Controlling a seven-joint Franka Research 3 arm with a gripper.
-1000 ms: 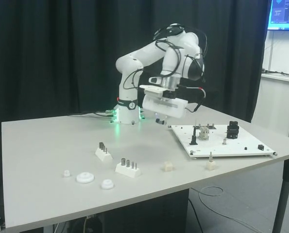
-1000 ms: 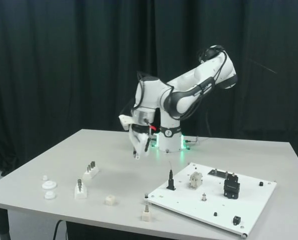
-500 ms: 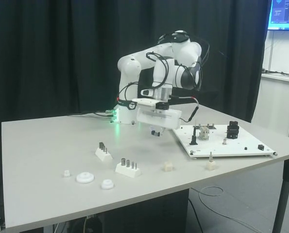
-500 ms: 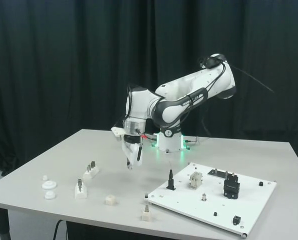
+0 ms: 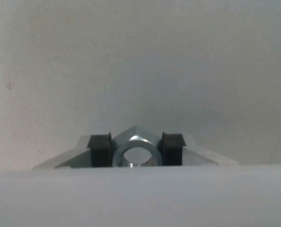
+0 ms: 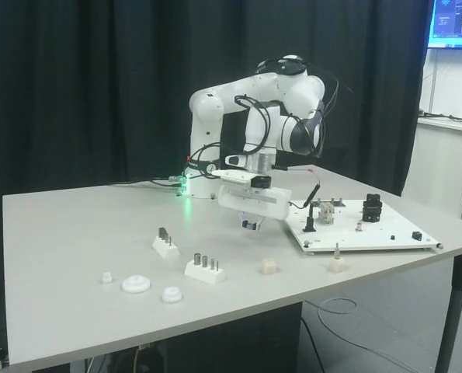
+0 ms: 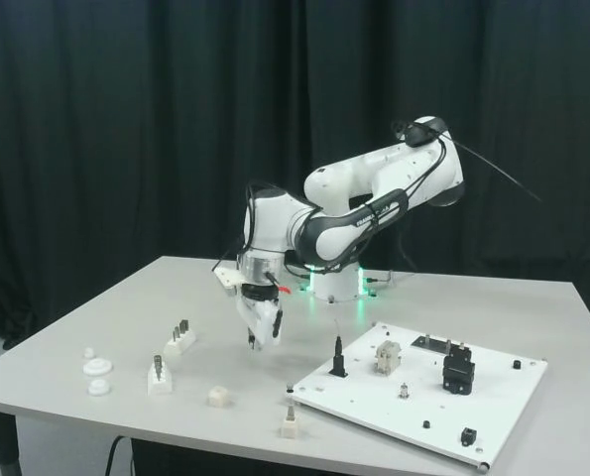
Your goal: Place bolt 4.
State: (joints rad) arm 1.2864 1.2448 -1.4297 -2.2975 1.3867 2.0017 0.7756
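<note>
A: Since half a second ago, we see that the arm (image 6: 250, 116) has swung further from the board (image 6: 386, 233) and dipped lower (a second ago the claw was just at the board's near corner). The claw (image 6: 250, 224) now hangs over bare grey table (image 6: 75, 225).

B: Where does that put it among the other things?

A: In the first room view we place it between the board and the two white holders (image 6: 165, 243), above the table and not touching it. In the second room view the claw (image 7: 253, 342) points down, tilted a little, with the holders (image 7: 180, 337) on one side and the board (image 7: 503, 397) on the other.

B: And the bolt?

A: We find the bolt (image 5: 135, 142) in the claw (image 5: 135, 151). In the wrist view its six-sided metal end sits between the two black pads (image 5: 98, 150), which press on it from both sides, so the claw is narrow and clamped on it. Below it we see only plain grey table.

B: What else is on the table?

A: A small cube (image 6: 269, 266) lies near the front, close to the board's corner. White gears (image 6: 136, 285) sit near the front edge, well apart from the claw. A green light (image 6: 182, 184) glows at the arm's base.
</note>
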